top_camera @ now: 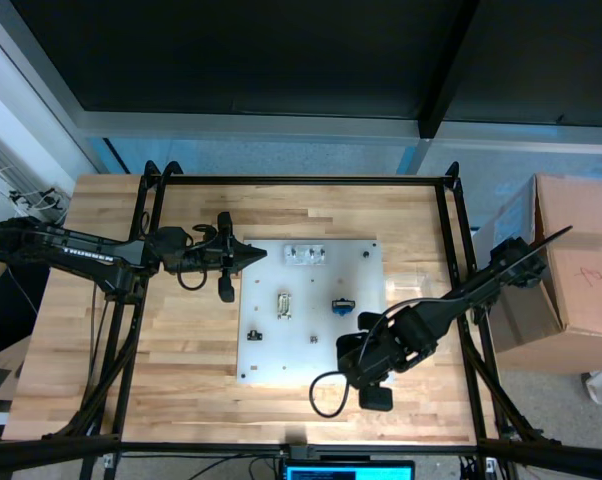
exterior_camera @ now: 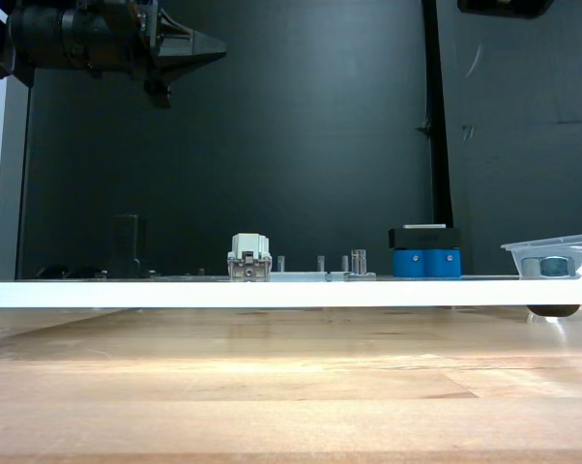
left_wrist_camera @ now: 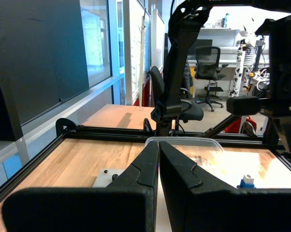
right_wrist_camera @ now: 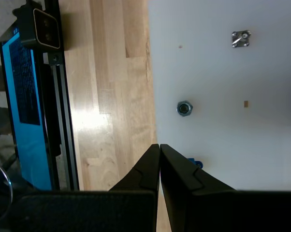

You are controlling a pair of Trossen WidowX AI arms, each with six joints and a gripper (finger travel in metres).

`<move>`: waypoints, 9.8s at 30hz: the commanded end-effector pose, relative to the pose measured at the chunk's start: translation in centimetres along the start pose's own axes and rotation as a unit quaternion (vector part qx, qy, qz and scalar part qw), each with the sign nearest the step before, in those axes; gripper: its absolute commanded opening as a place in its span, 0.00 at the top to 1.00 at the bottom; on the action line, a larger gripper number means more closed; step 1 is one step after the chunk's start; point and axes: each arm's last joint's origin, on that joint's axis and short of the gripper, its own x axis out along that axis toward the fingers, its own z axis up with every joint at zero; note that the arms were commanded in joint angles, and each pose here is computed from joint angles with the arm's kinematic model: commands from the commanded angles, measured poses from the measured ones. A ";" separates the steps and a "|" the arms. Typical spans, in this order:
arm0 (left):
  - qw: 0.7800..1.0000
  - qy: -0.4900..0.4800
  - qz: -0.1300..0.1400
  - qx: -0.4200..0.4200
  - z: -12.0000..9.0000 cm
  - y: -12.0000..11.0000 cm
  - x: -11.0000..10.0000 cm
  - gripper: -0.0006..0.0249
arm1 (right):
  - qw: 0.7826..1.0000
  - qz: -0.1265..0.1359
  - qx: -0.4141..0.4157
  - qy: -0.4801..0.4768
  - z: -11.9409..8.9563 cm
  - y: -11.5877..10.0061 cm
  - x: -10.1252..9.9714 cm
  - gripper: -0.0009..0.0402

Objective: Unfasten the M12 nut and place it in the container

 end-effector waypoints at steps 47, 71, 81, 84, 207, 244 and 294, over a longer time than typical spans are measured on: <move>1.000 0.000 0.000 0.000 0.0 0.0 0.0 0.98 | 0.991 -0.071 -0.107 0.044 1.5 1.7 8.5 0.51; 1.000 0.000 0.000 0.000 0.0 0.0 0.0 0.98 | 0.992 -0.060 -0.106 0.035 0.1 0.9 12.4 0.64; 1.000 0.000 0.000 0.000 0.0 0.0 0.0 0.98 | 0.992 -0.060 -0.108 0.036 -0.1 0.7 12.9 0.88; 1.000 0.000 0.000 0.000 0.0 0.0 0.0 0.98 | 0.991 -0.060 -0.117 0.036 -0.1 0.7 12.9 0.97; 1.000 0.001 0.000 0.000 0.0 0.0 0.0 0.98 | 0.988 -0.099 0.096 0.068 1.4 -1.6 13.3 0.52; 1.000 0.001 0.000 0.000 0.0 0.0 0.0 0.98 | 0.938 -0.047 -0.329 0.096 1.4 -1.6 12.1 0.96; 1.000 0.001 0.000 0.000 0.0 0.0 0.0 0.98 | 0.995 0.017 -0.076 0.063 -1.0 -2.6 11.3 0.98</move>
